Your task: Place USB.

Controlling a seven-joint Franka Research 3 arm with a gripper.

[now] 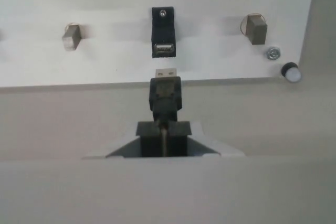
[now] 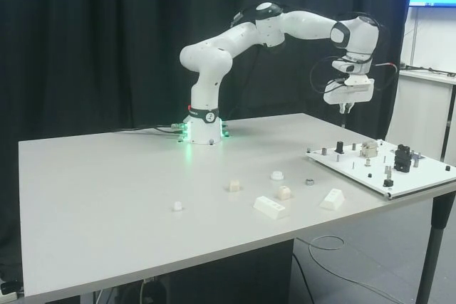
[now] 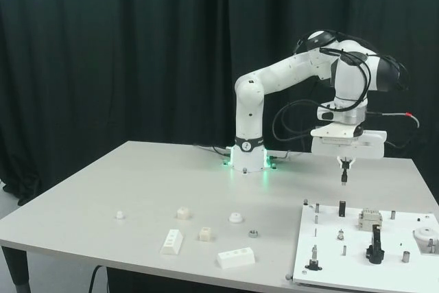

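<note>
My gripper (image 1: 164, 129) is shut on a black USB plug (image 1: 166, 92), whose metal tip points away from the fingers. In the wrist view the plug lines up with a black USB socket block (image 1: 163, 31) standing on the white board (image 1: 210, 3), with a gap between tip and socket. From the second room view the gripper (image 3: 343, 164) hangs above the board (image 3: 363, 265), the plug (image 3: 343, 176) well over the socket block (image 3: 341, 208). In the first room view the gripper (image 2: 345, 108) is high over the board's far edge, above the socket (image 2: 340, 147).
On the board stand two grey pegs (image 1: 72, 36) (image 1: 255, 28), a nut (image 1: 272, 53), a black-and-white knob (image 1: 290, 72) and other fixtures (image 3: 374, 245). Several white blocks (image 3: 235, 257) and small parts (image 3: 236, 217) lie on the grey table (image 2: 107, 183) left of the board.
</note>
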